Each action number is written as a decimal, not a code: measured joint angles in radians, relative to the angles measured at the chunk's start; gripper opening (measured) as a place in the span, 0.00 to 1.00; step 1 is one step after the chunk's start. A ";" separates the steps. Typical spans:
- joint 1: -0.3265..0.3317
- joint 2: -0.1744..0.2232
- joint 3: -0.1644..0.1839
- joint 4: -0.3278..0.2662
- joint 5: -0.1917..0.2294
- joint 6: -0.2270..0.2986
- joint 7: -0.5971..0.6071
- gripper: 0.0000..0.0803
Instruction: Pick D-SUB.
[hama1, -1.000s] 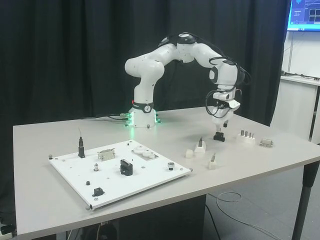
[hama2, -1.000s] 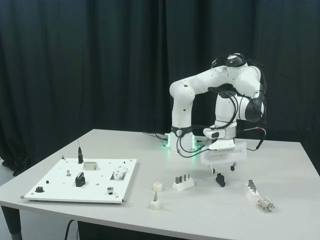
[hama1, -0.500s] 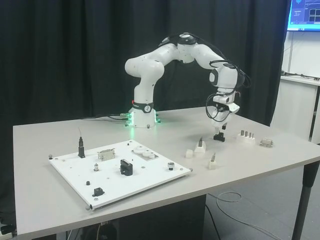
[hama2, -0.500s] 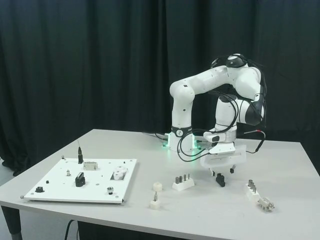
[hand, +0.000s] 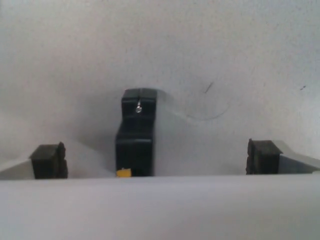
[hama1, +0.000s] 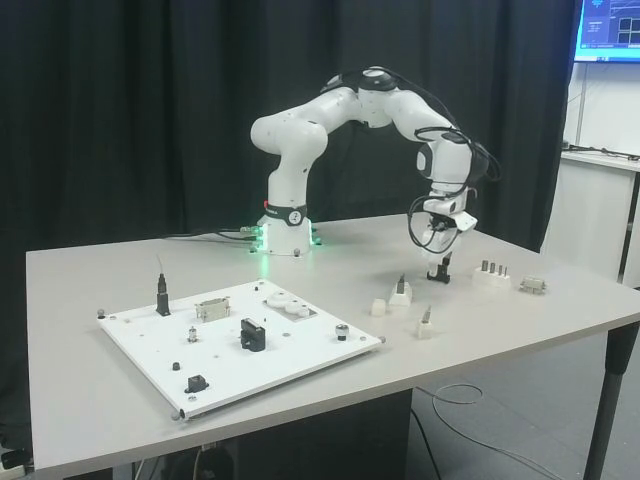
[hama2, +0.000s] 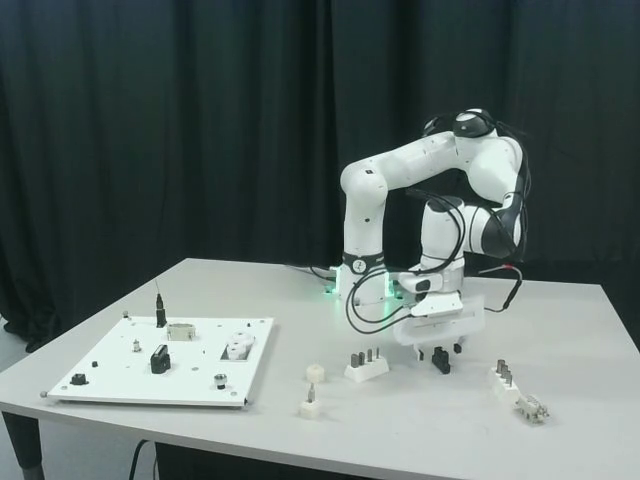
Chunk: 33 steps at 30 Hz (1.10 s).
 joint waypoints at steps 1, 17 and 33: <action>-0.003 0.000 0.001 0.000 0.002 0.000 -0.003 1.00; -0.020 0.000 0.009 0.001 0.018 0.001 -0.016 0.63; -0.009 -0.004 -0.028 0.018 0.009 -0.024 -0.062 0.19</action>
